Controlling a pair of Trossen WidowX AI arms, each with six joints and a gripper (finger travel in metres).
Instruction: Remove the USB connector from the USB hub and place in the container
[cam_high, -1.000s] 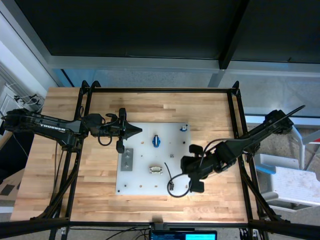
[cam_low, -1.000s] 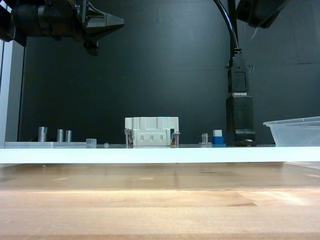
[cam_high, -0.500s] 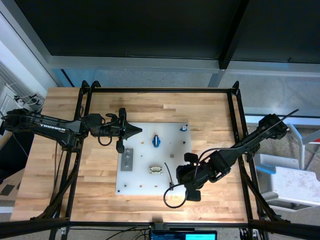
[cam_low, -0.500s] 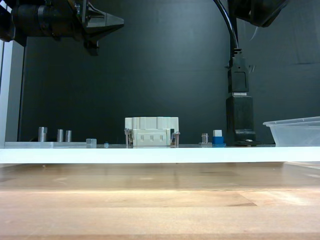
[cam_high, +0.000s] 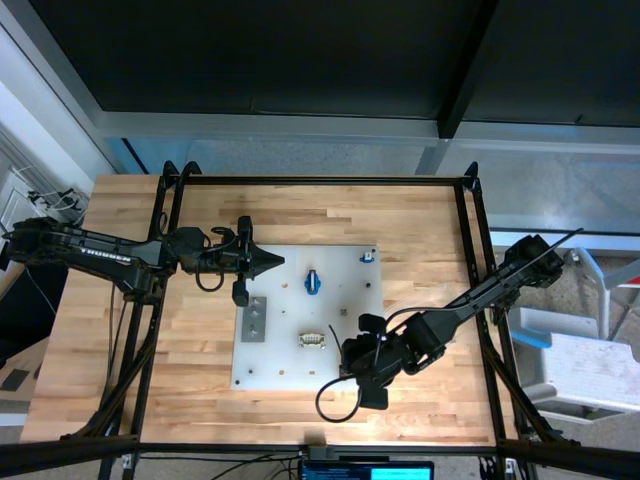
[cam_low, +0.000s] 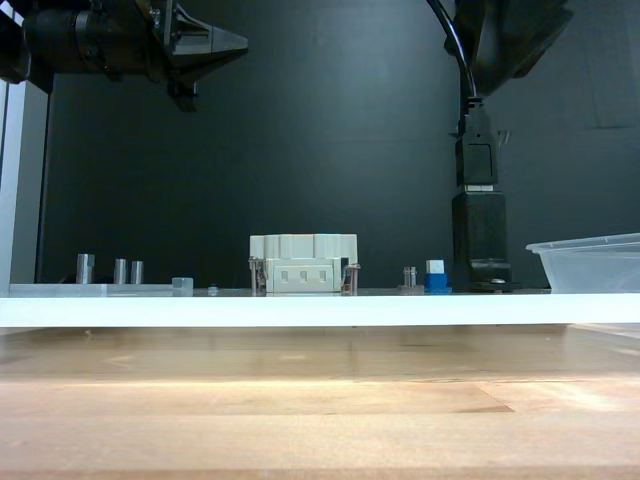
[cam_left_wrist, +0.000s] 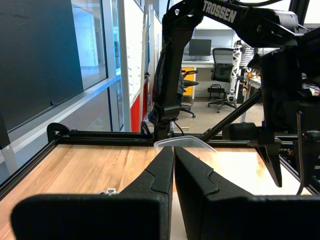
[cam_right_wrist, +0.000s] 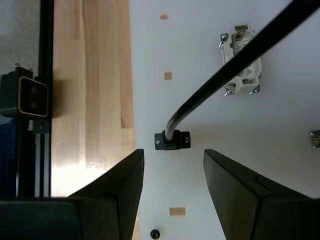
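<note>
The right gripper (cam_right_wrist: 173, 152) hangs over the near right part of the board (cam_high: 270, 370), fingers apart. Directly below it, the connector (cam_low: 478, 150) stands upright, plugged into the hub (cam_low: 478, 235). The container (cam_low: 590, 262) sits just right of the hub. Farther back, the left gripper (cam_left_wrist: 173, 160) hovers over the board's far left corner, fingers together.

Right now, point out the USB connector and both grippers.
USB connector (cam_low: 478, 150): low view, plug body.
left gripper (cam_high: 280, 261): high view, shut fingertips, parked away from the connector.
right gripper (cam_right_wrist: 173, 156): right wrist view, between open fingertips, above the connector.
</note>
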